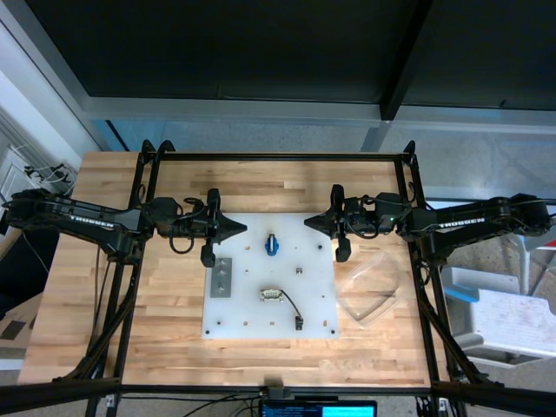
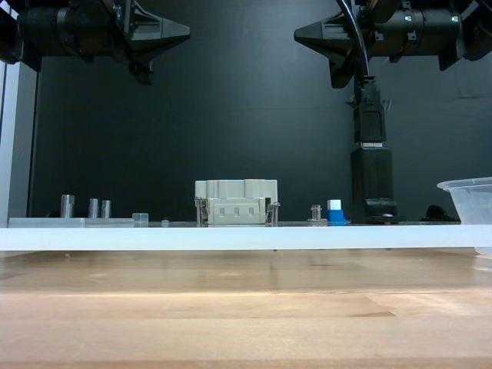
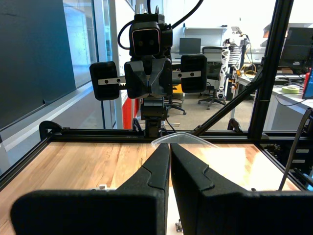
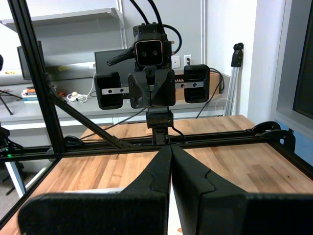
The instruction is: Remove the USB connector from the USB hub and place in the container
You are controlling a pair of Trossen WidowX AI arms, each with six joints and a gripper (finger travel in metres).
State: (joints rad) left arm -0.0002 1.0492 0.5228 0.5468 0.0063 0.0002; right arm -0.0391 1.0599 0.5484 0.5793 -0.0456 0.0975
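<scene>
I am watching the left hand (image 1: 245, 228) and right hand (image 1: 307, 221) hovering closed above the white board's (image 1: 317, 287) far half, with the upright USB connector (image 1: 294, 308) sitting plugged at its near edge, closer to the right hand.

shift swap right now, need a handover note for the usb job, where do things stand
Left gripper: shut, empty, raised over the board's far left.
Right gripper: shut, empty, raised over its far right.
Connector: plugged upright in the hub, near right of the board.
Container: right of the board, looks empty.
Done: nothing yet.
Left: pull the connector out, drop it in the container.
</scene>
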